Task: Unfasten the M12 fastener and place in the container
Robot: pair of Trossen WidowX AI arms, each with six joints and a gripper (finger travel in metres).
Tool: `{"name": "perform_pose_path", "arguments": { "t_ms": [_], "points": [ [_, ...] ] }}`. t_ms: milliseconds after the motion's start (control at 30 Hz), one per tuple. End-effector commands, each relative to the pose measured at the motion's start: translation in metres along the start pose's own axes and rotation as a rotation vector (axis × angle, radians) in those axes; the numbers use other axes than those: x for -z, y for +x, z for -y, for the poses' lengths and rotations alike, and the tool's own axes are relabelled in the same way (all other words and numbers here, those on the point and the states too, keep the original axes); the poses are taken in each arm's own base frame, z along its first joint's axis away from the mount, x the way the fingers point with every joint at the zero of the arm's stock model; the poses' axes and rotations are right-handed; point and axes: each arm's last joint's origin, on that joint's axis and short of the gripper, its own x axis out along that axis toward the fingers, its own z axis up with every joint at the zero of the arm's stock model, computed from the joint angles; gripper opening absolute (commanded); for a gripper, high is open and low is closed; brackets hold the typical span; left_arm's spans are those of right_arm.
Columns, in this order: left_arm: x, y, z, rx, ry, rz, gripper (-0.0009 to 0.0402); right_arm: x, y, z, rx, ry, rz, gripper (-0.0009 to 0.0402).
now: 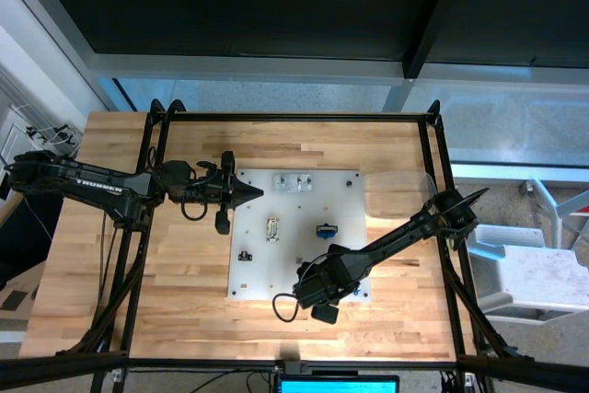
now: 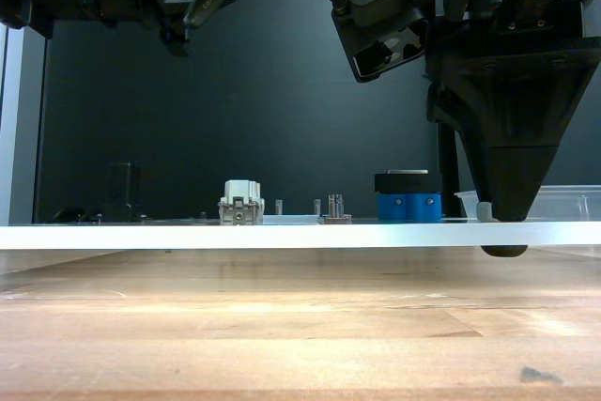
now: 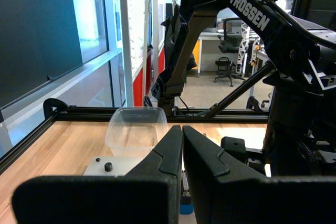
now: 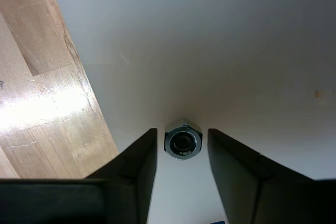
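The pale wooden desk (image 1: 184,301) carries a white board (image 1: 276,273). At the board's near right edge, the M12 fastener (image 4: 183,140) sits between the right gripper's (image 4: 182,134) spread jaws, untouched. The container (image 1: 398,192) stands off its far right corner. The left gripper (image 3: 181,129), jaws pressed together, hovers over the board's far left; windows lie beyond.

From where I stood, the right pincer (image 4: 182,129) hung low over the near right of the white board (image 4: 236,40). Its fingers (image 4: 139,166) flanked the small silver nut (image 4: 182,141), with only slivers of room on either side. Bare board lay open beyond the nut. The blue part (image 1: 327,230) stood close behind, and the right arm (image 1: 405,232) stretched near the clear container (image 1: 398,192). The left pincer (image 3: 182,128) hovered closed over the board's far left, well apart, above the desk (image 1: 184,273).
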Motion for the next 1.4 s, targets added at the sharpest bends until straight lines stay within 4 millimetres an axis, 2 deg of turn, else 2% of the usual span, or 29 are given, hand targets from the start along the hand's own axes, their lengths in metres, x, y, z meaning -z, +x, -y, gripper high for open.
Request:
{"name": "perform_pose_path", "arguments": {
  "t_ms": [33, 333, 533, 833, 1100, 1400],
  "points": [
    [-0.0001, 0.0001, 0.0, 0.0, 0.0, 0.0, 0.0, -0.0002, 0.0005, 0.0, -0.001, -0.013, 0.0, 0.0087],
    [-0.0001, 0.0001, 0.0, 0.0, 0.0, 0.0, 0.0, -0.0006, 0.0004, -0.0002, -0.007, -0.033, 0.001, 0.0029],
    [-0.0001, 0.0001, 0.0, 0.0, 0.0, 0.0, 0.0, -0.0006, -0.0002, -0.0001, -0.007, -0.168, 0.002, -0.0002],
    [-0.0001, 0.0001, -0.0001, 0.0, 0.0, 0.0, 0.0, -0.0011, -0.0002, -0.0001, -0.007, -0.591, 0.007, 0.0004],
    [-0.0001, 0.0001, 0.0, 0.0, 0.0, 0.0, 0.0, -0.001, -0.0003, -0.0001, -0.006, -1.153, 0.01, 0.0005],
    [-0.0001, 0.0001, -0.0001, 0.0, 0.0, 0.0, 0.0, -0.0007, -0.0018, 0.0004, 0.006, -1.58, 0.01, 0.0005]
  ]
}}
